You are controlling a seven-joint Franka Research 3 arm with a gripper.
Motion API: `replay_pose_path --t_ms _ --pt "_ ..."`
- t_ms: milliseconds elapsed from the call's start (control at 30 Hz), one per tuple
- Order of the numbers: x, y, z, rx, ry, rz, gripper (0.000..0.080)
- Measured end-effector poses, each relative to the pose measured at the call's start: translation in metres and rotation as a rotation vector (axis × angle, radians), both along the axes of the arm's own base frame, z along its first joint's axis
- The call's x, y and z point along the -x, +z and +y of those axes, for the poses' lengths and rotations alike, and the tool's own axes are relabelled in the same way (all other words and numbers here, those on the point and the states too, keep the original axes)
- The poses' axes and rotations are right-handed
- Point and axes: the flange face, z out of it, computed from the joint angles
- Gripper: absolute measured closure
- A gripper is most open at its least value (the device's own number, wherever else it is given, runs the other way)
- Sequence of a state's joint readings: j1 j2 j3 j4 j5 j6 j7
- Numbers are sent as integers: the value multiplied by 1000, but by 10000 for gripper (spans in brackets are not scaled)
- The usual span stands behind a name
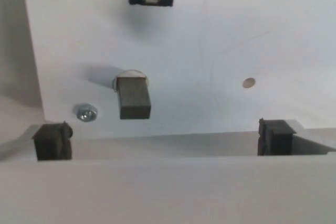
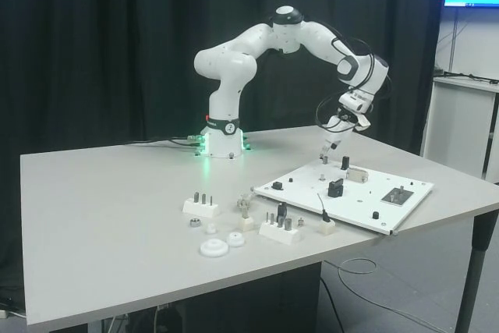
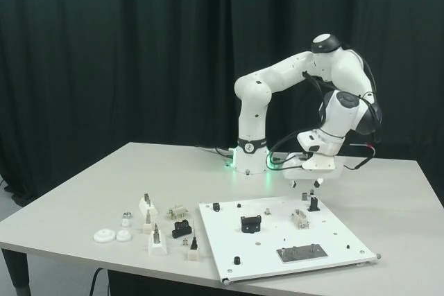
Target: Pick square peg 3.
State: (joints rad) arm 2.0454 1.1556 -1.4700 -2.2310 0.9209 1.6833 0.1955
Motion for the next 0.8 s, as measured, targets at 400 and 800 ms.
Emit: replay_pose_path --t_ms 400,800 --pt "-5 8 -6 -2 5 0 3" --pt "-10 12 -13 -12 -18 -10 3"
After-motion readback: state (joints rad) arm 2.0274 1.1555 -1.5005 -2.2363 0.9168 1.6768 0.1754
